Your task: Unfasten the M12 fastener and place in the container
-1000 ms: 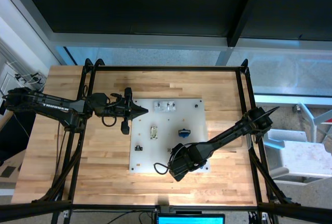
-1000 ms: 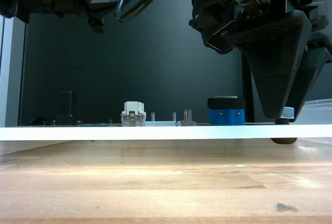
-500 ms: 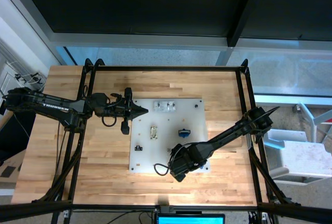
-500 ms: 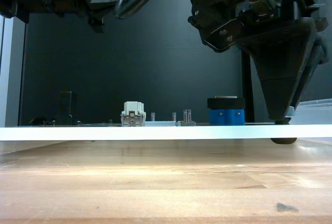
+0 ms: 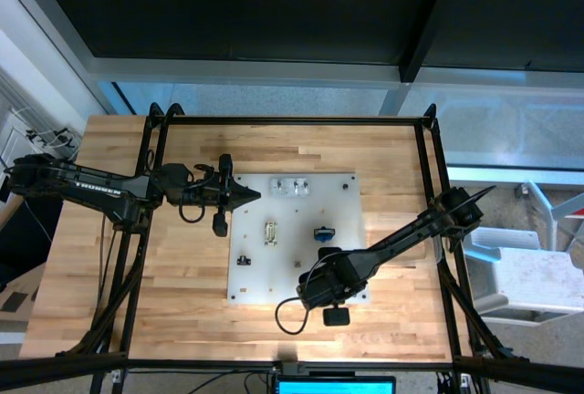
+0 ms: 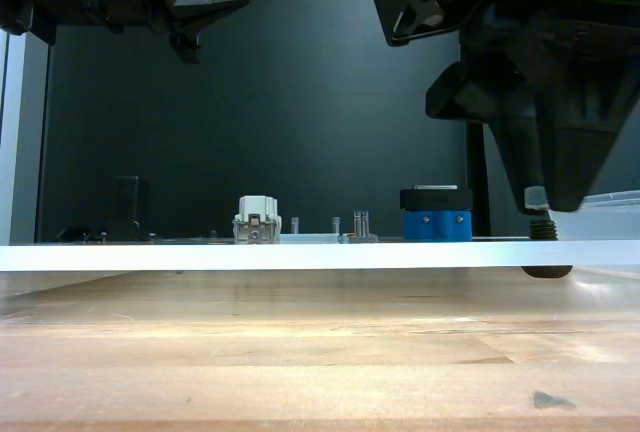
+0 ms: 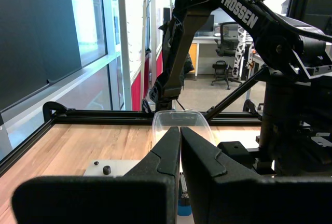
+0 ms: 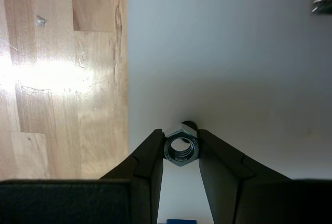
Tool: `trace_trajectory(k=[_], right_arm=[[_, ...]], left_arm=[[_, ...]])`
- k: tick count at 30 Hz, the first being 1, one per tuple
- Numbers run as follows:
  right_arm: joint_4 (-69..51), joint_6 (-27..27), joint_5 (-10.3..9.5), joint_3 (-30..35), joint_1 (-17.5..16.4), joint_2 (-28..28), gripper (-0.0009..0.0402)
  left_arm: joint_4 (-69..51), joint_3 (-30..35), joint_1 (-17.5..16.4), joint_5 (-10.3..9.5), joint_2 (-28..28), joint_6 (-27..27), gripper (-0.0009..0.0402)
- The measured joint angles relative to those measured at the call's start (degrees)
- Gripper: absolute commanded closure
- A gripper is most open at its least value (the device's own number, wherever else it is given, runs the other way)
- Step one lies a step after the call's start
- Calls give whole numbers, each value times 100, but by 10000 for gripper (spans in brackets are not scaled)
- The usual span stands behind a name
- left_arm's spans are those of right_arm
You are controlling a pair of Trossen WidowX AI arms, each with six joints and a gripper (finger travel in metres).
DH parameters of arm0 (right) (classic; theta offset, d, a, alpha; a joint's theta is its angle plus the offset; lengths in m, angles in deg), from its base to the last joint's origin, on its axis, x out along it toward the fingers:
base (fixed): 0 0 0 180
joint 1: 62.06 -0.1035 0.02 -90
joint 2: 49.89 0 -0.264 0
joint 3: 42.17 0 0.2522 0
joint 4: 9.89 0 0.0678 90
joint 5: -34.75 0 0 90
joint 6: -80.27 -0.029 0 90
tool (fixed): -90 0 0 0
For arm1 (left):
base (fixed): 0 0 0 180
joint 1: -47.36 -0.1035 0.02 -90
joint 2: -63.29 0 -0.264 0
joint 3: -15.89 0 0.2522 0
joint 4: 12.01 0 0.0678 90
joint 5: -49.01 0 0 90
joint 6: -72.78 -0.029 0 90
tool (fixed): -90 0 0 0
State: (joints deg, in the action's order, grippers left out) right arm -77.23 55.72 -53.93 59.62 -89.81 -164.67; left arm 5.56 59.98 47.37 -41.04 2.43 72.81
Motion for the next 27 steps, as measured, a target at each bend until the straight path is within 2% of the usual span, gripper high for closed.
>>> trace_trajectory(k=[8, 10, 13, 21, 27], right_arm=[[-11, 9, -11, 39, -2, 205, 377], [-17, 0, -63, 42, -2, 317, 377], [-17, -61, -160, 42, 24, 535, 377], [-586, -63, -138, -17, 63, 1167, 377], [-785, -66, -133, -431, 92, 1692, 377]], left_arm=[[0, 0, 0, 2, 0, -2, 393], [0, 0, 0, 0, 0, 0, 393], [0, -2, 0, 2, 0, -2, 393], [0, -2, 0, 2, 0, 0, 393], [0, -2, 0, 2, 0, -2, 393]])
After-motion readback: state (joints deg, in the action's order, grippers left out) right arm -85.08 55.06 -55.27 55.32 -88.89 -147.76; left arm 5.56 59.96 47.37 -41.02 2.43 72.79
